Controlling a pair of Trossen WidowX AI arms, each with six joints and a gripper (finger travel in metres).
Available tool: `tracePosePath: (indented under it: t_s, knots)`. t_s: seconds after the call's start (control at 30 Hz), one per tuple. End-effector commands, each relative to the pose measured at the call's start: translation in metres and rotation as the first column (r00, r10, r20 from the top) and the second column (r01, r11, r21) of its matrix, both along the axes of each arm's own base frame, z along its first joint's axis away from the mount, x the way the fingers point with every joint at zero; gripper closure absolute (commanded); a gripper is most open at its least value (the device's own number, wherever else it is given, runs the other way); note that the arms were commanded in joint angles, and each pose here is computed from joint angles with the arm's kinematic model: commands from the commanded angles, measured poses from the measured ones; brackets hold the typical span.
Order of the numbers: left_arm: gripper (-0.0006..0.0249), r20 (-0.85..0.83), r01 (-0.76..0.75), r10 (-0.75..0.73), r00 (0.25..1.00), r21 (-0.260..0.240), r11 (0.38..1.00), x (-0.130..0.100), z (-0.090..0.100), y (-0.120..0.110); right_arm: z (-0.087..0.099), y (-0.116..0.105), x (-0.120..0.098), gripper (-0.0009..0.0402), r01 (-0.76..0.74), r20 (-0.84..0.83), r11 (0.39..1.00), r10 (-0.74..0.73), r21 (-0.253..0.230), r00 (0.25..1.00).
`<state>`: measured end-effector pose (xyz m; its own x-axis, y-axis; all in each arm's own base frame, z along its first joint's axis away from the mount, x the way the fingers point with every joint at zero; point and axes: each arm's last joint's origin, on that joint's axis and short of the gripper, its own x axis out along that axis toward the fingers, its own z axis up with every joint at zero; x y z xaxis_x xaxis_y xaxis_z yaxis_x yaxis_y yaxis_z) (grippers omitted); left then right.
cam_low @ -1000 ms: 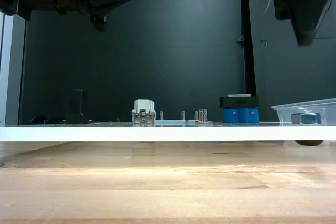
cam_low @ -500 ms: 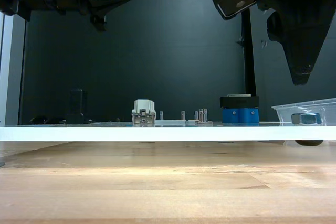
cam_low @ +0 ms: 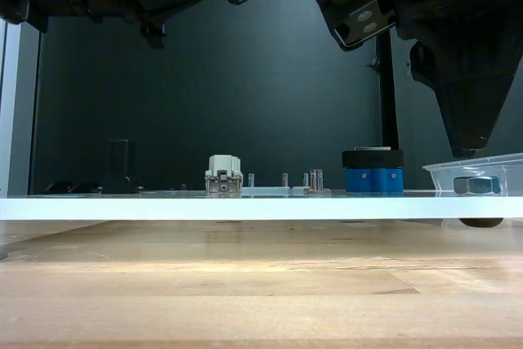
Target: Unfasten the M12 nut and place it in the container
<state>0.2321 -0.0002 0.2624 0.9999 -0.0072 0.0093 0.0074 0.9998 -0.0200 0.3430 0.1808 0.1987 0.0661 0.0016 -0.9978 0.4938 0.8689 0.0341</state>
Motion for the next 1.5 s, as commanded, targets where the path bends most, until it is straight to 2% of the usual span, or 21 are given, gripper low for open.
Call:
tracePosePath:
  t_s: [0.03, 0.3, 0.47, 0.63, 1.2, 1.4, 1.5]
  knots:
    - [0.0243, -0.001, 0.0, 0.0, 1.0, 0.0, 1.0, 0.0, 0.0, 0.0, -0.003, 0.0, 0.001, 0.0126, 0.001, -0.006, 1.0, -0.001, -0.002, 1.0]
    - [0.0243, -0.001, 0.0, 0.0, 1.0, 0.0, 1.0, 0.0, 0.0, 0.0, -0.006, -0.001, 0.001, 0.0126, 0.008, -0.002, 1.0, -0.008, 0.003, 1.0]
    - [0.0243, 0.0, 0.0, 0.0, 1.0, 0.0, 1.0, 0.0, 0.0, 0.0, -0.018, 0.002, 0.004, 0.0126, -0.003, -0.017, 1.0, 0.003, -0.002, 1.0]
    - [0.0243, 0.0, 0.0, 0.0, 1.0, 0.0, 1.0, 0.0, 0.0, 0.0, -0.019, 0.002, 0.005, 0.0136, -0.016, -0.008, 1.0, 0.016, 0.0, 1.0]
    - [0.0243, 0.0, 0.0, 0.0, 1.0, 0.0, 1.0, 0.0, 0.0, 0.0, -0.021, 0.002, 0.004, 0.0292, -0.029, -0.015, 0.999, 0.029, 0.015, 0.999]
    - [0.0243, 0.0, 0.0, 0.0, 1.0, 0.0, 1.0, 0.0, 0.0, 0.0, -0.021, 0.002, 0.005, 0.0343, -0.082, -0.006, 0.996, 0.082, 0.018, 0.997]
    - [0.0243, 0.0, 0.0, 0.0, 1.0, 0.0, 1.0, 0.0, 0.0, 0.0, -0.021, 0.002, 0.005, 0.0362, -0.158, -0.003, 0.987, 0.158, 0.014, 0.987]
